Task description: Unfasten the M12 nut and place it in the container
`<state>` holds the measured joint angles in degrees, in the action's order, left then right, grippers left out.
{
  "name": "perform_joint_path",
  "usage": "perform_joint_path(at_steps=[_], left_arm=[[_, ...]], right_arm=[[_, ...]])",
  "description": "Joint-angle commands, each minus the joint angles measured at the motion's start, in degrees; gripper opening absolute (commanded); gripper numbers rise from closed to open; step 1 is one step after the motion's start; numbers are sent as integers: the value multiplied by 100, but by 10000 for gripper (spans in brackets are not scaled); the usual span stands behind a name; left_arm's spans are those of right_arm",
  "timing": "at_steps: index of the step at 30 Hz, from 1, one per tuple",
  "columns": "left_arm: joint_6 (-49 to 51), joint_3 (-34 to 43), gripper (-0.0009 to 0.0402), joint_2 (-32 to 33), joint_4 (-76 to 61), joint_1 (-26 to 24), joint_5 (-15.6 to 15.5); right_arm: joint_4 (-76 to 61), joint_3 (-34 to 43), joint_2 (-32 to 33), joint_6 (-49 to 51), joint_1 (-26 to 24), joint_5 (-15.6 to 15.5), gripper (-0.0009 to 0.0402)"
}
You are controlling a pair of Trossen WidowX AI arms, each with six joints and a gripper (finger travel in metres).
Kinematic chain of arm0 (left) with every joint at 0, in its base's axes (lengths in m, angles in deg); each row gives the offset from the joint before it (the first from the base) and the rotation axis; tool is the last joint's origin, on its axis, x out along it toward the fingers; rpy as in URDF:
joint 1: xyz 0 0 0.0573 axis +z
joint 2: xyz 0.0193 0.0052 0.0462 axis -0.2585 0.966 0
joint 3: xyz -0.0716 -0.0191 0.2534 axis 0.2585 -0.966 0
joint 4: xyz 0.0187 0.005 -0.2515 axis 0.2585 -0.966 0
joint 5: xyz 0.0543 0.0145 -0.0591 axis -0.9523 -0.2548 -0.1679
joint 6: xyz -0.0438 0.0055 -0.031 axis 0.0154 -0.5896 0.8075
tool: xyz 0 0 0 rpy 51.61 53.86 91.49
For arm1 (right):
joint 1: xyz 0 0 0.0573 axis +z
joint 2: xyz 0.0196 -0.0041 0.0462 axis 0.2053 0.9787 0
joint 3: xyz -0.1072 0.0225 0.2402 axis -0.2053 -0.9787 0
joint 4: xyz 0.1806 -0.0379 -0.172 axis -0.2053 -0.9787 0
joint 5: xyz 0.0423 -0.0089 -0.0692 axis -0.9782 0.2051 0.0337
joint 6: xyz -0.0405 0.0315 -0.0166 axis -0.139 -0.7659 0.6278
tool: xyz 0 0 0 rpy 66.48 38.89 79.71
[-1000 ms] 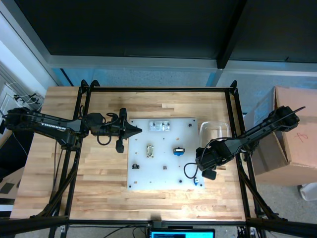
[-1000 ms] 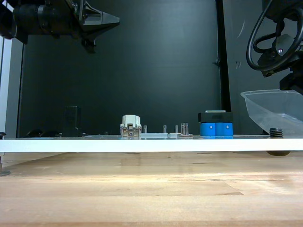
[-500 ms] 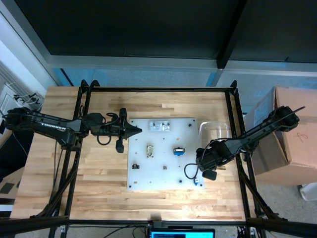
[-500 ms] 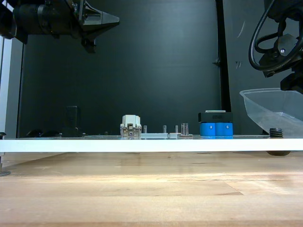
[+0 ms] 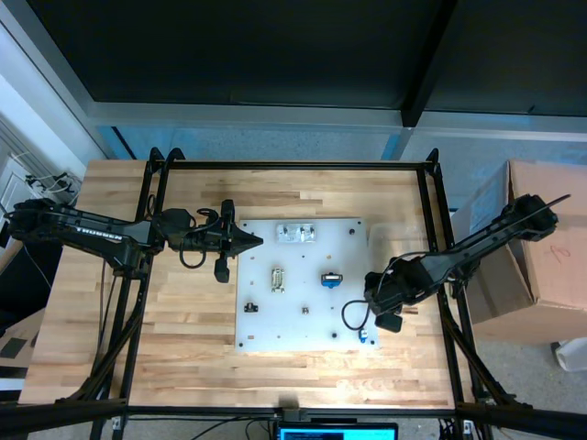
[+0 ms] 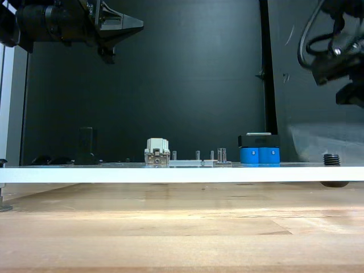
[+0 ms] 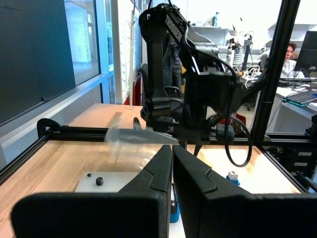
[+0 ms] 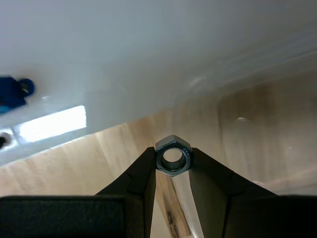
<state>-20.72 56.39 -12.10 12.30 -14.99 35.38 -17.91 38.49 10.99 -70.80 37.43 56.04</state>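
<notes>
The right hand, risen slightly since a moment earlier, pinched the silver nut clear of its bare stud. The clear container, sharp before, was a blur. The left hand, pressed together, hovered at the left edge of the board. Seemingly only placing remained.

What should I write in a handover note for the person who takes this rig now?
Left gripper: shut, empty, raised at the white board's far left edge.
Right gripper: shut on the M12 nut, raised by the board's right edge.
Stud: bare, ribs showing.
Clear container: beside the board's far right corner.
Done: nut off its stud.
Left: put the nut in the container.
</notes>
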Motion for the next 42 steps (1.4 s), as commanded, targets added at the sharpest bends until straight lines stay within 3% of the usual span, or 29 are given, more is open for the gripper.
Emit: perform_joint_path(at_steps=[1,10,13,17,25,31,38,42], left_arm=[[0,0,0,0,2,0,2],[0,0,0,0,2,2,2],[0,0,0,0,2,0,2],[0,0,0,0,2,0,2],[0,0,0,0,2,0,2],[0,0,0,0,4,0,2],[0,0,0,0,2,0,2],[0,0,0,0,2,0,2]], right_arm=[[-201,103,-378,-149,-203,273,12],[-892,199,-1130,17,-1134,378,12],[-1189,197,-1274,173,-1486,595,13],[-1303,179,-1351,400,-1862,660,38],[-1272,15,-1329,317,-1906,396,165],[-1259,2,-1331,280,-1908,391,228],[-1259,48,-1338,334,-1908,402,243],[-1250,262,-1342,568,-1939,627,226]])
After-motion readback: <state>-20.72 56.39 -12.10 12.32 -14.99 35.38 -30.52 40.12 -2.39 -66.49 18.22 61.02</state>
